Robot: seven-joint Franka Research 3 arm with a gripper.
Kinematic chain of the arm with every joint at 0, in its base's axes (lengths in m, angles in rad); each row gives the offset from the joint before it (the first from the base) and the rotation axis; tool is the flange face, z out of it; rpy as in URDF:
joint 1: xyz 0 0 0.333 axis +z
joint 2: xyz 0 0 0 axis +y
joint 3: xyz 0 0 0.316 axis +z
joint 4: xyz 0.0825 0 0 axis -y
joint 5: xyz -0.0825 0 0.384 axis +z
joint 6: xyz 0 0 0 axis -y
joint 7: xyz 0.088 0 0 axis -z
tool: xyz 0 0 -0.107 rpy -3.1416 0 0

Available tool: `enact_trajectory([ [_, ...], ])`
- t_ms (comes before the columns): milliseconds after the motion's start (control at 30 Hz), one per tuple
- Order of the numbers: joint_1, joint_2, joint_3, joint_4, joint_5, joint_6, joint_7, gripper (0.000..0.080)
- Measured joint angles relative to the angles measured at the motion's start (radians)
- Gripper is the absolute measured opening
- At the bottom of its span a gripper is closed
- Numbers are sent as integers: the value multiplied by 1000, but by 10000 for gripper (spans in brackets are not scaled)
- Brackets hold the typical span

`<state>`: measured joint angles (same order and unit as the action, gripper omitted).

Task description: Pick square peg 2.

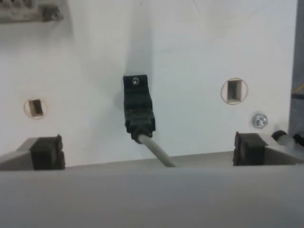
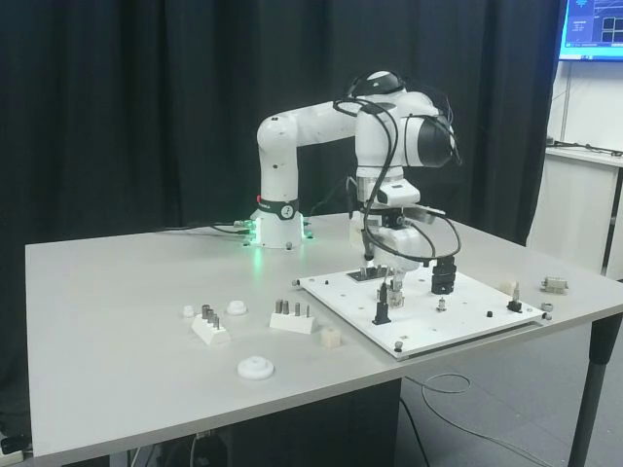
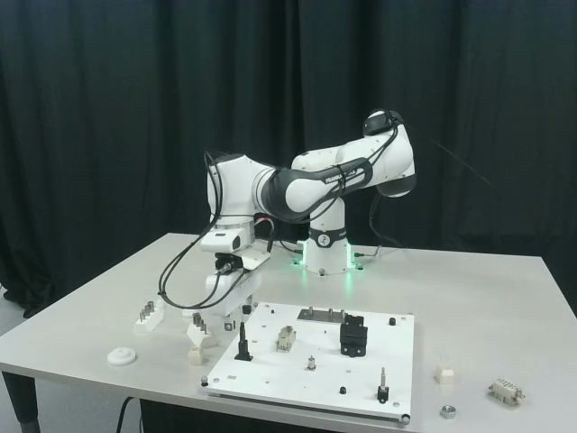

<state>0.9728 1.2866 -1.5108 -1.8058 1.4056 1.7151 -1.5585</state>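
Wrist view: my end effector [image 1: 147, 150] is spread wide, black pads [image 1: 46, 153] far apart w/ nothing between them. Directly below it, a black plug [image 1: 138, 107] w/ grey cable [image 1: 156, 153] stands on the white board [image 1: 190, 57]. Two square holes in the board, one either side of the plug [image 1: 35, 107] [image 1: 233, 90], plus a screw [image 1: 259, 120] near the second.

Room views: the end effector [image 2: 387, 272] [image 3: 225, 316] hangs just above the board, not touching it. Two white peg blocks [image 2: 207, 324] [image 2: 292, 319] sit on the grey worktop [image 2: 117, 292], off the board, well apart from the end effector. Can't tell which peg is square peg 2; none is in my grasp.
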Motion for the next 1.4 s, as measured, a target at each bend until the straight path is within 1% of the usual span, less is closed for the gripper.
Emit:
enact_trajectory([
  [267,19,-2,-28,0,-16,-20,15,796],
  [667,45,-3,-56,0,-47,-29,15,800],
  [1267,59,-11,-83,0,-82,-32,15,800],
  [1400,59,-12,-89,-3,-84,-32,15,800],
])
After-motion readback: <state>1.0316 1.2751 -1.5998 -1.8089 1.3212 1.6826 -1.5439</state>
